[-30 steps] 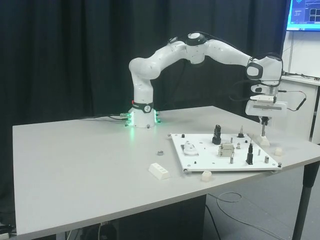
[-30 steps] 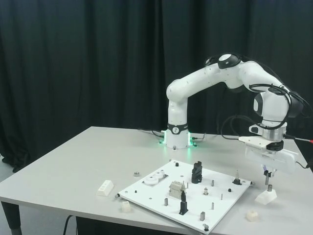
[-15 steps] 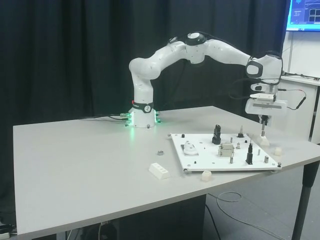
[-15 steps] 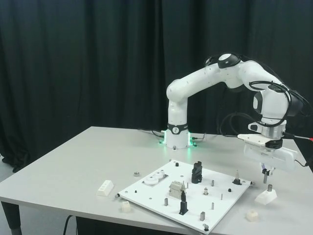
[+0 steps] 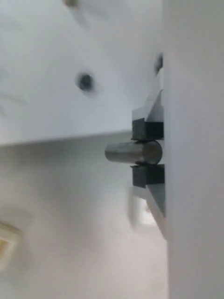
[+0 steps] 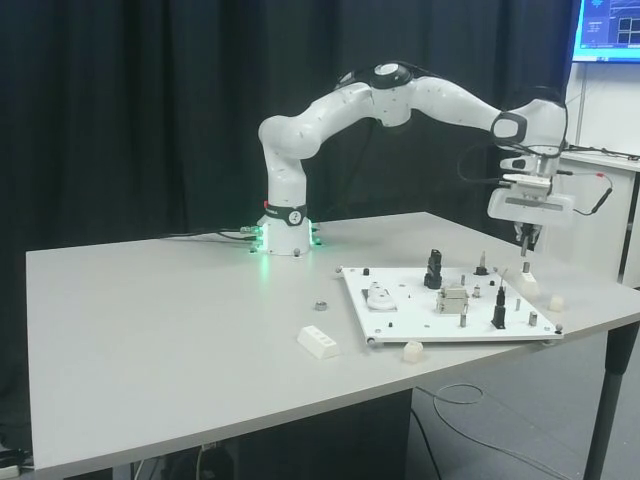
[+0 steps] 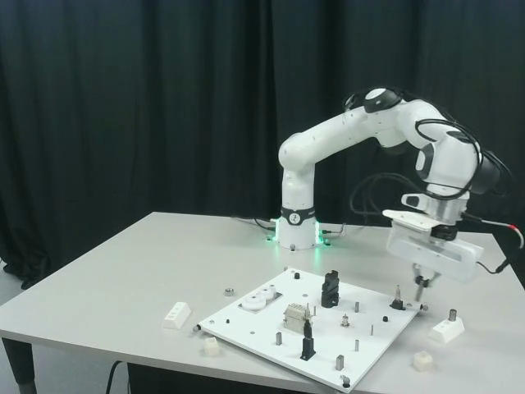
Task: Insert round peg 3.
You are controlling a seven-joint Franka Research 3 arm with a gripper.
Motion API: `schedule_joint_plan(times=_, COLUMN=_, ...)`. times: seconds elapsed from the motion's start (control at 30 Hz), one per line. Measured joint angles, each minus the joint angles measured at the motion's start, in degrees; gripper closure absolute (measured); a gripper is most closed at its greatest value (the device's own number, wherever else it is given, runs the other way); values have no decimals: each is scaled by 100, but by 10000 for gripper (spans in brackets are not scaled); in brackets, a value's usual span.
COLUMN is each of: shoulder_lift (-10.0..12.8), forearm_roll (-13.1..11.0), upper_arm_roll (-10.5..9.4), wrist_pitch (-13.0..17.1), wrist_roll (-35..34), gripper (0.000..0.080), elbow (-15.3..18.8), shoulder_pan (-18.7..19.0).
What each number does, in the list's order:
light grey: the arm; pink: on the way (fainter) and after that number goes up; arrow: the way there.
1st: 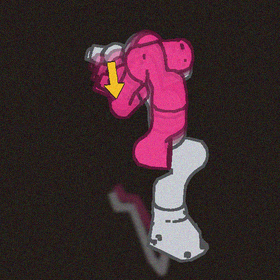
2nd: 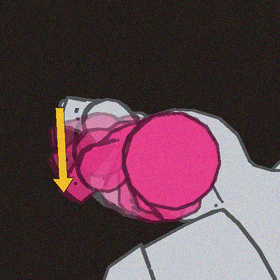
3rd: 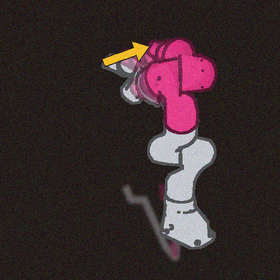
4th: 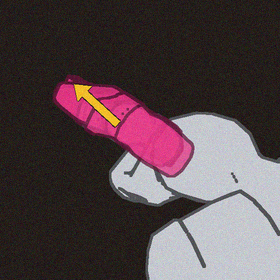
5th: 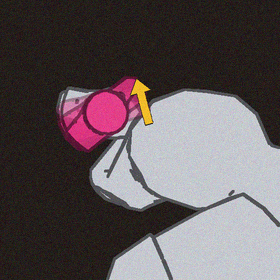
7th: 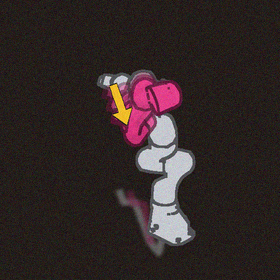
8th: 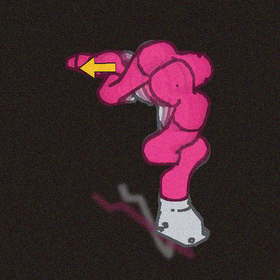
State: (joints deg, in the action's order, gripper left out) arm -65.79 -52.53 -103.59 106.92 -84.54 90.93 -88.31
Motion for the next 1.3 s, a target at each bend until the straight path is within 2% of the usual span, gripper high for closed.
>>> schedule_joint_plan(times=0.27, shoulder_lift=-5, forearm_roll=365, upper_arm_roll=201, wrist_pitch=3, wrist_roll=647, gripper=695, elbow=56, shoulder_pan=-293)
schedule_joint_plan(times=0.47, shoulder_lift=-10, forearm_roll=448, upper_arm_roll=330, wrist_pitch=2, wrist_roll=1252, gripper=695, elbow=176, shoulder_pan=-559)
schedule_joint_plan(times=0.97, shoulder_lift=-23, forearm_roll=422, upper_arm_roll=579, wrist_pitch=2, wrist_roll=2966, gripper=695, elbow=573, shoulder_pan=-1258)
schedule_joint_plan(times=1.3, shoulder_lift=-77, forearm_roll=153, upper_arm_roll=642, wrist_pitch=3, wrist_roll=4000, gripper=695, elbow=721, shoulder_pan=-1772)
